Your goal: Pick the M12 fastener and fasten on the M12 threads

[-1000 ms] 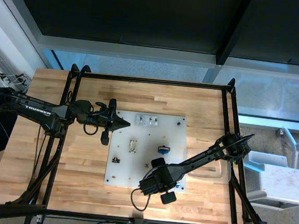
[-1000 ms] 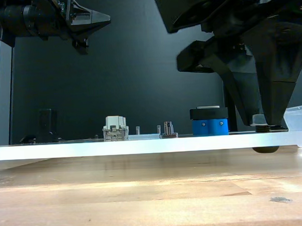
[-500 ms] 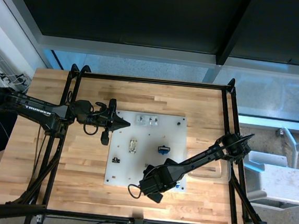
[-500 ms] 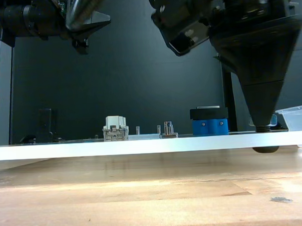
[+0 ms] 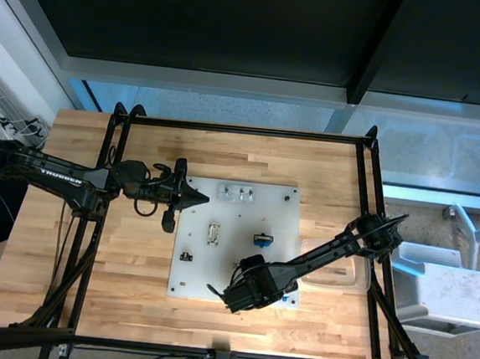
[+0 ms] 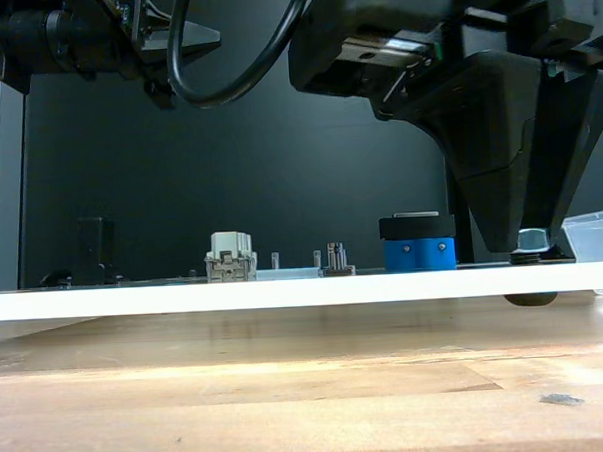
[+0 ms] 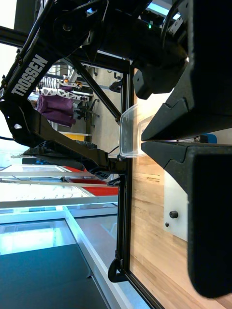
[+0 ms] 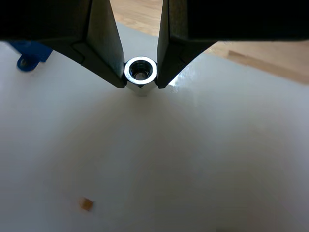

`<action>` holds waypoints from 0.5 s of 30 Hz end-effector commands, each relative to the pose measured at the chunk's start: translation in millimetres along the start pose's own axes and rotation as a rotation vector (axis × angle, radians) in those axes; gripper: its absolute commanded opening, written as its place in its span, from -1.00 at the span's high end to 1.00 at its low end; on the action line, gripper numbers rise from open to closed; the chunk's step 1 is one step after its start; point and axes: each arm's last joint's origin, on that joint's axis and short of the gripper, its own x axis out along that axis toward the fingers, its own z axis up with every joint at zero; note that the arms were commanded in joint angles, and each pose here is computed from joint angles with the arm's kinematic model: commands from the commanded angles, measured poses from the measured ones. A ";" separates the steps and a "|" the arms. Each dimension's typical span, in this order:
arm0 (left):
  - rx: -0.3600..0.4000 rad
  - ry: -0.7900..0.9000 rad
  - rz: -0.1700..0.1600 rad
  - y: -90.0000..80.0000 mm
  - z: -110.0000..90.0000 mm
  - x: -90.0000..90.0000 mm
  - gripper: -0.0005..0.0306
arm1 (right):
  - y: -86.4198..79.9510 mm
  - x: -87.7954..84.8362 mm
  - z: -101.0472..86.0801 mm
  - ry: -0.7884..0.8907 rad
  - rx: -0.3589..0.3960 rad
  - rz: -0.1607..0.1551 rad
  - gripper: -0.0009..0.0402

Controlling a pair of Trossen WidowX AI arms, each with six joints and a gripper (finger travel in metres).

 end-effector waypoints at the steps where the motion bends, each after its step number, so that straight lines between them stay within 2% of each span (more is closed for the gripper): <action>1: 0.000 0.000 0.000 0.0 0.0 0.0 0.97 | 0.4 -0.5 0.3 0.000 0.039 0.005 0.89; 4: 0.000 0.000 0.000 0.0 0.0 0.0 0.96 | 0.5 -0.5 0.5 0.000 0.075 0.005 0.89; 7: 0.000 0.000 0.000 0.0 0.0 0.0 0.96 | 0.6 -0.5 0.6 0.001 0.144 0.006 0.89; 15: 0.000 0.000 0.000 0.1 0.0 0.0 0.97 | 2.3 -0.5 0.3 0.008 0.455 0.022 0.89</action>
